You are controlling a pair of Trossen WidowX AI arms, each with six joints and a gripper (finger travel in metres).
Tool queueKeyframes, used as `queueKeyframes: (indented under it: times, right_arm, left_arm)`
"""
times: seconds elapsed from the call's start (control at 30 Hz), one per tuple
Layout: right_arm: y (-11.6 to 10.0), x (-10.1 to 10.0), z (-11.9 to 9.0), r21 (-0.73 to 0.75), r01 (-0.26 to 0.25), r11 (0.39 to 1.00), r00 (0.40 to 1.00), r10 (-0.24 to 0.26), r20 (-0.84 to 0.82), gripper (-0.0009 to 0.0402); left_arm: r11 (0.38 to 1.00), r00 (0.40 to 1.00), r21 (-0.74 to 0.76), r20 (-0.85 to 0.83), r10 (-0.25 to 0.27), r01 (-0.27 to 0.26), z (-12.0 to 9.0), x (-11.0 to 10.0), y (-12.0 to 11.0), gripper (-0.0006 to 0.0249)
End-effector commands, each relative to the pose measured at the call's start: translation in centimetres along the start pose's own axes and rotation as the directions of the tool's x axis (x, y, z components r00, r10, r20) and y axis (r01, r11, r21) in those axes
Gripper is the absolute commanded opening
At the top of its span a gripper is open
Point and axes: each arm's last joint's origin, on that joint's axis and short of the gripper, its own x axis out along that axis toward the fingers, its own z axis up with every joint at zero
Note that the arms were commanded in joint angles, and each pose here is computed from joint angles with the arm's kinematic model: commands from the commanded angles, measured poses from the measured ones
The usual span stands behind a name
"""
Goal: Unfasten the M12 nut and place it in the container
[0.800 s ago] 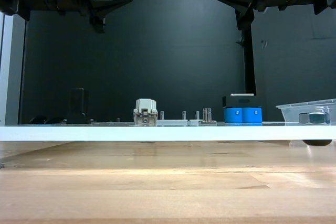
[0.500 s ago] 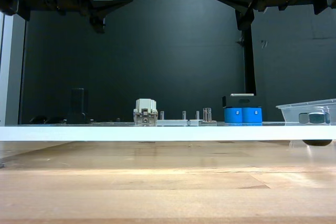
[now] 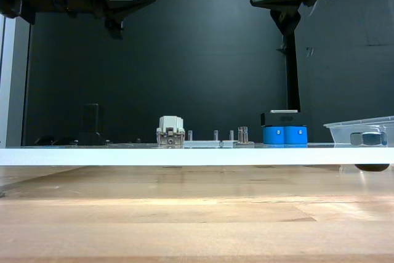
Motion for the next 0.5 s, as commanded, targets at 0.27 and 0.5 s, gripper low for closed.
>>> queueKeyframes:
  times: [0.27, 0.5]
  right_arm:
    - [4.9, 3.5, 1.8, -0.019, -0.021, 1.000, 0.881, 0.010, -0.473, 0.0000]
    - [7.5, 5.8, 2.0, -0.056, -0.003, 0.998, 0.731, -0.036, -0.681, 0.0000]
  left_arm:
    - [1.000, 1.000, 0.000, 0.000, 0.000, 0.000, 0.0, 0.0, 0.0, 0.0000]
    - [1.000, 1.000, 0.000, 0.000, 0.000, 0.000, 0.0, 0.0, 0.0, 0.0000]
